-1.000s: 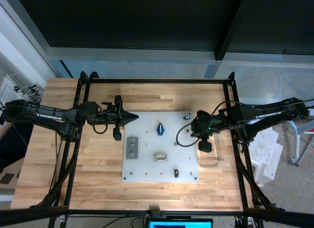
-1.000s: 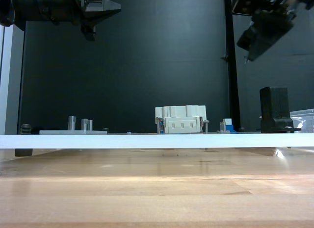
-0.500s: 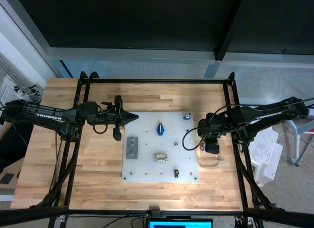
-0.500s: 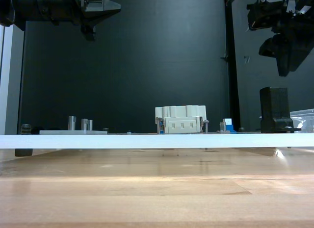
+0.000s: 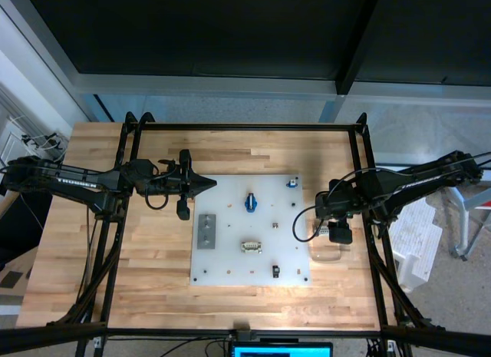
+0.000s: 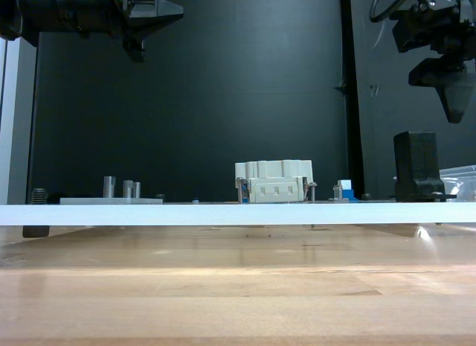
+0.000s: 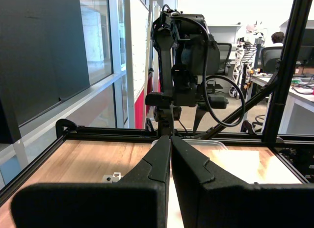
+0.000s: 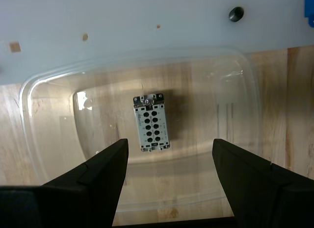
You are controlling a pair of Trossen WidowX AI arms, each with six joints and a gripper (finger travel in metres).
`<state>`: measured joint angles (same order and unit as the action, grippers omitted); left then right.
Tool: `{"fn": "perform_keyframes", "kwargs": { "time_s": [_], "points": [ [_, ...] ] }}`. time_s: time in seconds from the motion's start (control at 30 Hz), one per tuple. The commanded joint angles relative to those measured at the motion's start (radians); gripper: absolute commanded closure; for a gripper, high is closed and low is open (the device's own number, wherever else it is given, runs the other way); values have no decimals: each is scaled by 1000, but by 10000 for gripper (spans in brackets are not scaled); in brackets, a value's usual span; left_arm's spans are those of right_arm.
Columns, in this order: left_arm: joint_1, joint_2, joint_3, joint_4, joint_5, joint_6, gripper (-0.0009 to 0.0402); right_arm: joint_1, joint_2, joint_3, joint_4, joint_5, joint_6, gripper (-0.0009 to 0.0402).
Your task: Pick the HAN10E connector and install on the hub
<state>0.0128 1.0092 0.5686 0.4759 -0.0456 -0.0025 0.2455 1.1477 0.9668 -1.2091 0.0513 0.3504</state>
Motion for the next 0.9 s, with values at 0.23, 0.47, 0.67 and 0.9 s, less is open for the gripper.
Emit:
{"fn": "perform_keyframes", "kwargs": {
  "time_s": [0.23, 0.47, 0.67, 0.9],
  "points": [
    [0, 0, 0, 0, 0, 0, 392, 17, 81, -2, 2, 9, -64, 152],
    [0, 0, 0, 0, 0, 0, 392, 19, 114, -8, 56, 8, -110, 152],
    [0, 0, 0, 0, 0, 0, 392, 23, 136, -32, 82, 8, -127, 152],
    [0, 0, 0, 0, 0, 0, 392, 29, 138, -93, 136, 8, -129, 153]
  ]
}}
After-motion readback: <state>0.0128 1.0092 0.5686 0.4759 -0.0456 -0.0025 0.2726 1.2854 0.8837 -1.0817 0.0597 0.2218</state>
